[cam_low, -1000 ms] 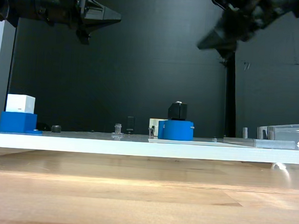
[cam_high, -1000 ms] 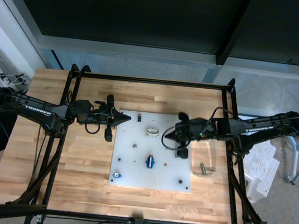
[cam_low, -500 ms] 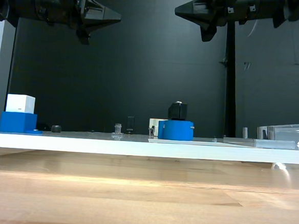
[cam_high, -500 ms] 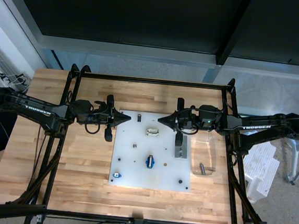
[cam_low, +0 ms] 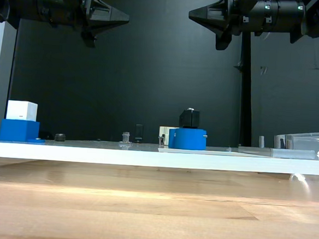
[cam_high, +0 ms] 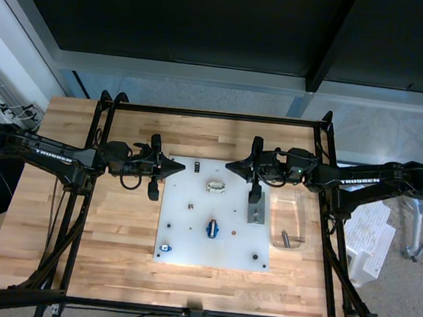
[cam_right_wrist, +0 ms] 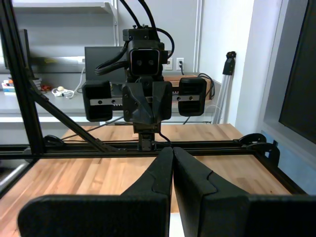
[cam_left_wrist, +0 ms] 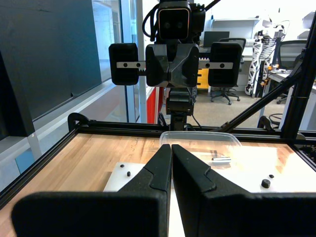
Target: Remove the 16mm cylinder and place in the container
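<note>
The 16mm cylinder [cam_high: 287, 238], a short grey metal peg, lies inside the clear plastic container [cam_high: 300, 211] on the table just right of the white board; the left wrist view also shows the cylinder [cam_left_wrist: 221, 159] in the container [cam_left_wrist: 200, 134]. My right gripper [cam_high: 228, 167] is shut and empty. It hangs level, high over the board's back edge, well left of and behind the container, seen too in the low view [cam_low: 190, 15] and its own wrist view [cam_right_wrist: 173, 149]. My left gripper [cam_high: 183, 168] is shut, empty and faces it from the left [cam_low: 127, 20] [cam_left_wrist: 171, 147].
The white task board [cam_high: 190, 231] carries a grey metal block [cam_high: 256, 210], a blue connector [cam_high: 212, 229], a white plug [cam_high: 214, 186] and tiny pegs. A white cube on a blue base [cam_low: 21, 122] stands at its near left corner. Black frame rails [cam_high: 215, 115] border the table.
My right arm lifted from beside the container and swung back and up, levelling out to point left over the board's rear. The left arm stayed still. The cylinder kept its place in the container.
</note>
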You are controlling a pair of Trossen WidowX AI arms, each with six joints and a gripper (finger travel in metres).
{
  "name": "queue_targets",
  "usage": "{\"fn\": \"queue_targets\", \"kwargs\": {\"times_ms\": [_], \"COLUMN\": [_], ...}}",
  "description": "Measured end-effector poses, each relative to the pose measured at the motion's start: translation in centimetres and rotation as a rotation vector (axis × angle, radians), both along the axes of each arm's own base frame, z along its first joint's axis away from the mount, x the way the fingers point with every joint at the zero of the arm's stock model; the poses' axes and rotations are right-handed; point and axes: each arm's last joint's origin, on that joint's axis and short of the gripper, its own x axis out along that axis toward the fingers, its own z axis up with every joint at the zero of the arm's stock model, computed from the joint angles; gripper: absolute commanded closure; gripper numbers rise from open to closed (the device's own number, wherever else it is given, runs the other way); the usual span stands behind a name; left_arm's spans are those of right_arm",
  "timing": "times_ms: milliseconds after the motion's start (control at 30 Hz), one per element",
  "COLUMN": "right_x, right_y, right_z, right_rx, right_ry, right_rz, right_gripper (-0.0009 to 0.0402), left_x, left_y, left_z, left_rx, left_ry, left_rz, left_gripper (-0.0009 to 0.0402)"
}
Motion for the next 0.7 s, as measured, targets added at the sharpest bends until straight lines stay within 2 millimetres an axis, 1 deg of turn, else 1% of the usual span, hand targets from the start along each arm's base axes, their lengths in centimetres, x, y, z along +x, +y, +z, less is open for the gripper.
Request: {"fn": "queue_targets", "kwargs": {"times_ms": [200, 700], "right_x": [-0.25, -0.21], "right_y": [0.02, 0.08], "right_z": [-0.84, -0.66], "right_rx": [0.024, 0.03], "right_ry": [0.005, -0.003], "right_rz": [0.002, 0.006], "right_gripper": [0.0393, 0.0393], "left_x": [0.0, 0.0], "left_y": [0.0, 0.0], "left_z": [0.0, -0.02], "left_rx": [0.0, 0.0], "left_ry": [0.0, 0.001], "left_rz": [0.0, 0.0], "left_gripper": [0.0393, 0.0393]}}
